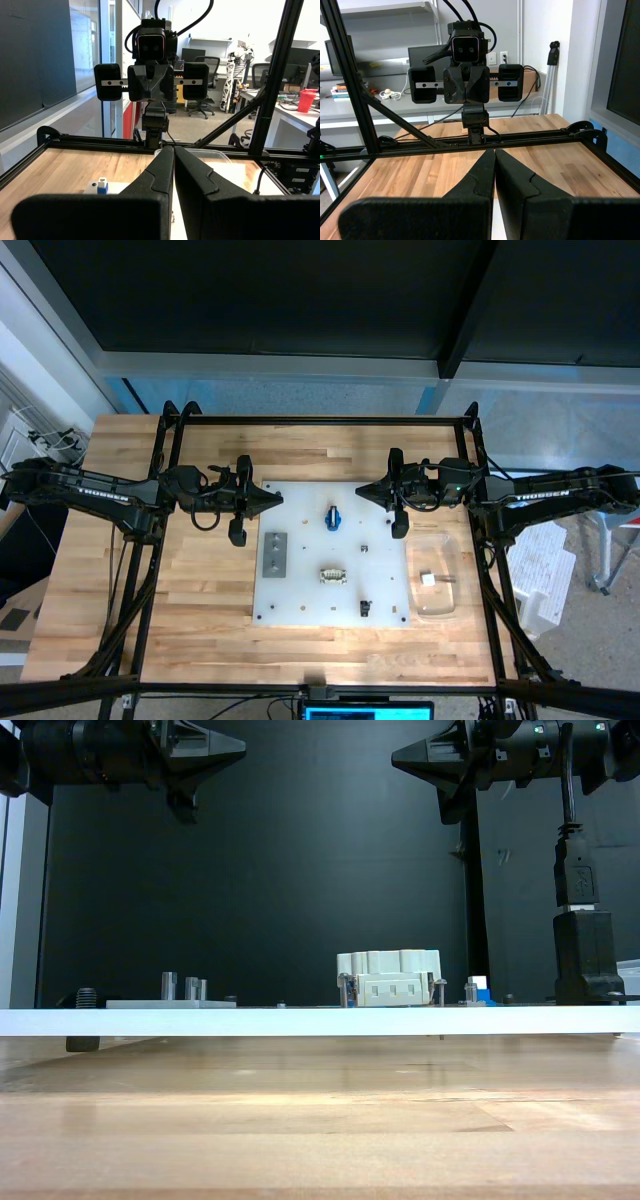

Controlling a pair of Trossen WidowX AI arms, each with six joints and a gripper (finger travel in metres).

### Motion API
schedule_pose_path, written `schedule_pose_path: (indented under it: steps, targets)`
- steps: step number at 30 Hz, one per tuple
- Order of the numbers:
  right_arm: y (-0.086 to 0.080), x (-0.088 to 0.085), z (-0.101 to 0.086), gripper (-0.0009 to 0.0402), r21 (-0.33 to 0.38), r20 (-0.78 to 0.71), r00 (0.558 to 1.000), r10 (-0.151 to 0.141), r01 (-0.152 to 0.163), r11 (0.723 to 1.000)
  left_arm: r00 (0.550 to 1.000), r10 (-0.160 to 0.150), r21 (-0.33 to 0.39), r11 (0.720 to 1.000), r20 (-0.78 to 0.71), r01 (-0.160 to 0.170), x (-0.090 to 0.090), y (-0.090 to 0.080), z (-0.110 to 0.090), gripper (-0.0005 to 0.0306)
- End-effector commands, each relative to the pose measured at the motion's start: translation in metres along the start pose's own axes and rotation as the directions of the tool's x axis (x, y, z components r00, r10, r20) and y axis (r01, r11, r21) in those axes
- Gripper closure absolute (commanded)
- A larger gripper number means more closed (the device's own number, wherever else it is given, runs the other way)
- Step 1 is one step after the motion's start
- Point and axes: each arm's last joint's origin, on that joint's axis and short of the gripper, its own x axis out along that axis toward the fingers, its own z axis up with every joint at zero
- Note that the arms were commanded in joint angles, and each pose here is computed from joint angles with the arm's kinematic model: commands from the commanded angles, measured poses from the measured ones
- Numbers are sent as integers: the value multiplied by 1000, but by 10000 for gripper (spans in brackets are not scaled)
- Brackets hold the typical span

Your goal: Pick the USB connector and install on taskboard

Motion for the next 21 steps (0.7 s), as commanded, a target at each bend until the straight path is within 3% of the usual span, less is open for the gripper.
schedule_pose_path:
  steps: [1, 21]
  targets:
    - [0, 0, 0, 393, 0, 0, 1000, -3, 3, 1000, 1000, 0, 0, 1000, 0, 0, 0, 0, 0, 300]
    - [0, 0, -3, 393, 1, -28, 1000, -5, 5, 1000, 1000, 0, 0, 1000, 0, 0, 0, 0, 0, 300]
